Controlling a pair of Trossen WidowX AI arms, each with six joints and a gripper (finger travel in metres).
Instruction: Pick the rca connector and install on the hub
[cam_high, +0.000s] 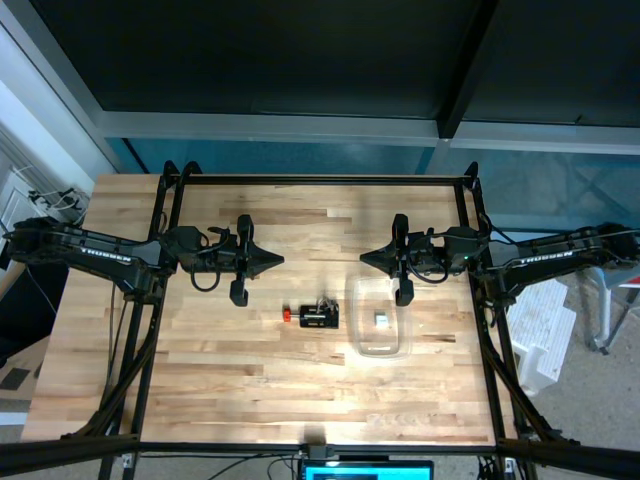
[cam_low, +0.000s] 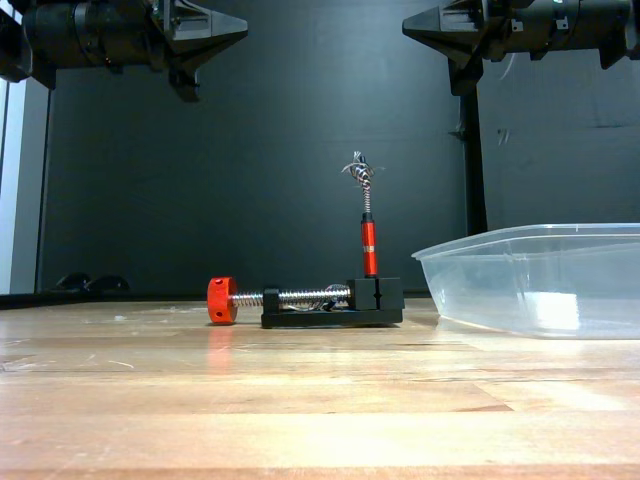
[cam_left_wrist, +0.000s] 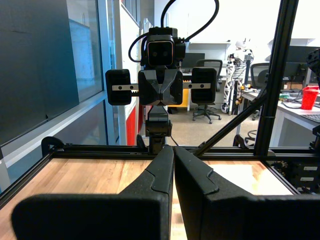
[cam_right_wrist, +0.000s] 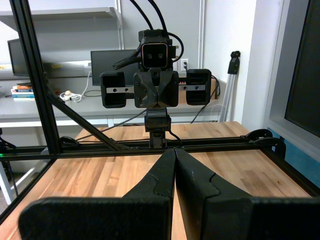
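**Both grippers hanging clenched and empty, connector lying in the tray**

The left gripper (cam_high: 280, 260) is hovering over the table (cam_high: 200, 370), left of centre. Its fingers (cam_left_wrist: 155, 180) are pressing flat against each other along a thin seam, with nothing between them. The right gripper (cam_high: 362, 259) is hovering opposite, its tip pointing at the left one across a gap. Its fingers (cam_right_wrist: 157, 182) are likewise clamped together on nothing. In the low view both are hanging high above the tabletop, well clear of everything on it.

The hub (cam_high: 320, 317) is lying on the table, closer to the near edge than the gripper tips and roughly under the gap between them. Its red stub (cam_high: 287, 314) is pointing toward the left arm's side. In the low view a thin red post (cam_low: 368, 245) is standing upright from the hub's right end, carrying a spring and a twist of striped wire at its top.

A clear tray (cam_high: 380, 348) is sitting just right of the hub. The connector (cam_high: 382, 319) is lying inside it near the middle, well apart from both grippers.
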